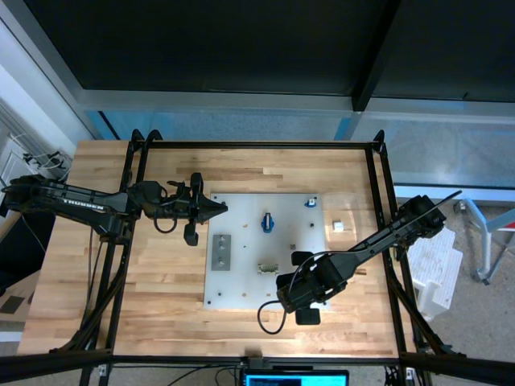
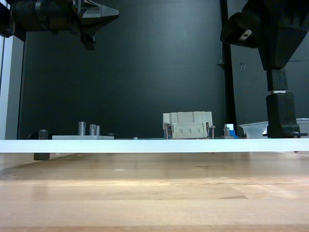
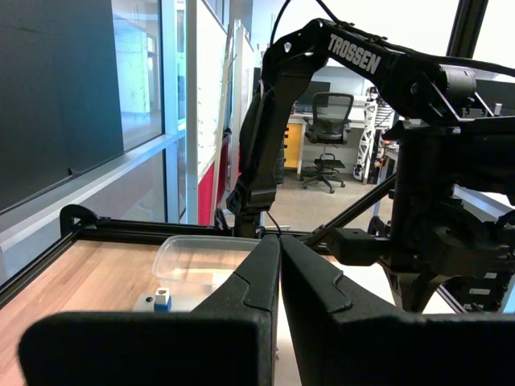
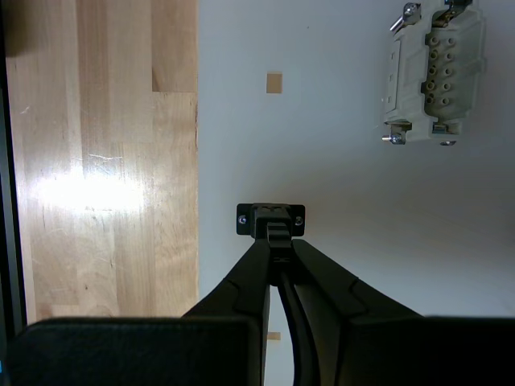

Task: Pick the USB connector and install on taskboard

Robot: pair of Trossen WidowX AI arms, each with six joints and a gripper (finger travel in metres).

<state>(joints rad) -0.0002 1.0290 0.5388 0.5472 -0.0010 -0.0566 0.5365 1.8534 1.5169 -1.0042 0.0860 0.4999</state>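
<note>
USB connector (image 2: 277, 79) sits pinched in right gripper (image 4: 278, 245) fingers atop the socket (image 4: 270, 219) at five o'clock on the taskboard (image 1: 241, 289); left gripper (image 1: 219, 209) hovers at ten o'clock, fingers together.

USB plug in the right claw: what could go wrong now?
The right claw holds the plug upright, its metal tip at the mouth of the black socket on the white board. If it is slightly off-line, pushing down might jam or bend the tip. The plug could also slip or twist in the claw's grip. The left claw hangs shut high near the board's far left corner, too far away to bump anything.
</note>
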